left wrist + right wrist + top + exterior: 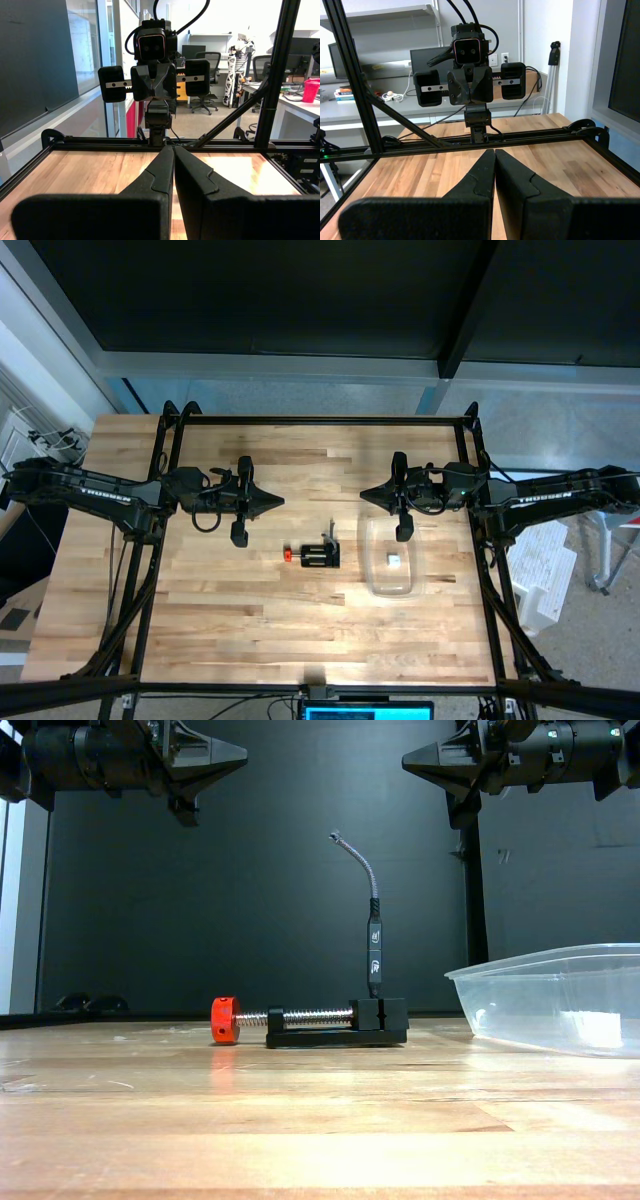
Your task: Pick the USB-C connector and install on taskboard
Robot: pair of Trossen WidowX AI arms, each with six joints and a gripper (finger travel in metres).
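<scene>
The USB-C connector (374, 948), a slim dark plug with a bent braided stub, stands upright in the taskboard (335, 1038), a black block with a threaded steel screw and a red-orange knob (225, 1020). Nearby lies a clear plastic tray (520, 995) (small white square inside). Over the pale plank surface (200, 590) hang the left hand (278, 502) and right hand (365, 496), both clenched on nothing.

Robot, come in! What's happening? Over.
Both shut, parked high: left gripper, right gripper. Mid-table taskboard, dark plug upright in it, clear tray holding white piece beside. No loose USB-C connector seen.
</scene>
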